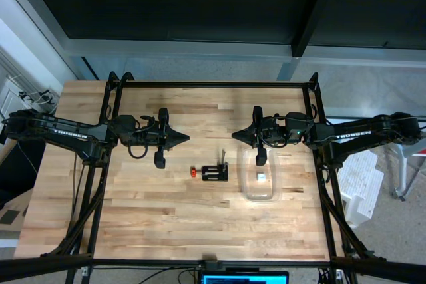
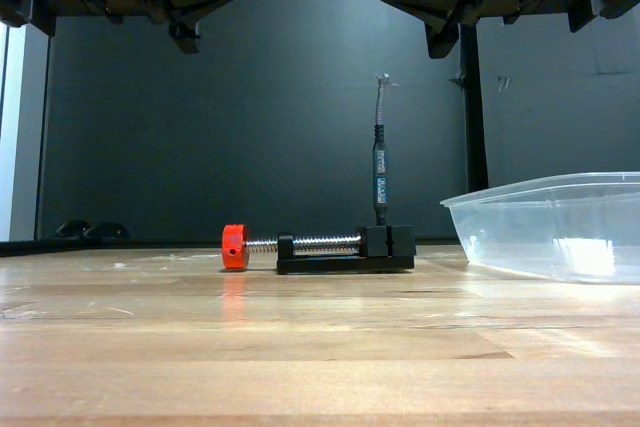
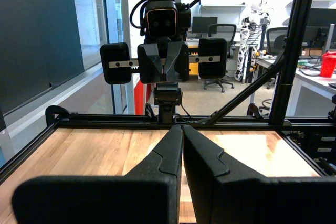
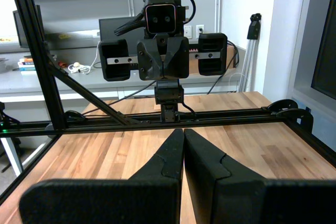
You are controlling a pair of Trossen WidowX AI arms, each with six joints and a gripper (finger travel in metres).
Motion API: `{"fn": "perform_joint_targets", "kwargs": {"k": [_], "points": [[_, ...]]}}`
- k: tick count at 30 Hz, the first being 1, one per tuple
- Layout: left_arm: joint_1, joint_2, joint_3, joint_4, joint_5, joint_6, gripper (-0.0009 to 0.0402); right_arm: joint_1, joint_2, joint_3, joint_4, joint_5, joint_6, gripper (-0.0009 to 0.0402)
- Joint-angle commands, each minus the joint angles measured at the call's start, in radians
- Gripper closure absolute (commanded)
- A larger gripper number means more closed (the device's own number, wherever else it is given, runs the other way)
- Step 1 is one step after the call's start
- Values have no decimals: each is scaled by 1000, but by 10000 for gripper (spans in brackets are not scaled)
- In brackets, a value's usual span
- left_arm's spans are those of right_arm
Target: Remove the USB-C connector from taskboard and place in the container
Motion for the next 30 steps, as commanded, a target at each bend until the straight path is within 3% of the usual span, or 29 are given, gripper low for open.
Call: {"fn": "perform_joint_targets", "kwargs": {"k": [1,11,16,20,30], "points": [[0,0,0,0,0,0,393,1,0,0,1,-1,1,393],[0,0,0,0,0,0,393,1,0,10,-18,-2,31,393],[0,0,0,0,0,0,393,4,0,80,-214,-5,24,393],[0,0,0,0,0,0,393,14,1,132,-360,-49,21,393],[0,0,0,0,0,0,393,82,66,279,-760,-41,18,393]]}}
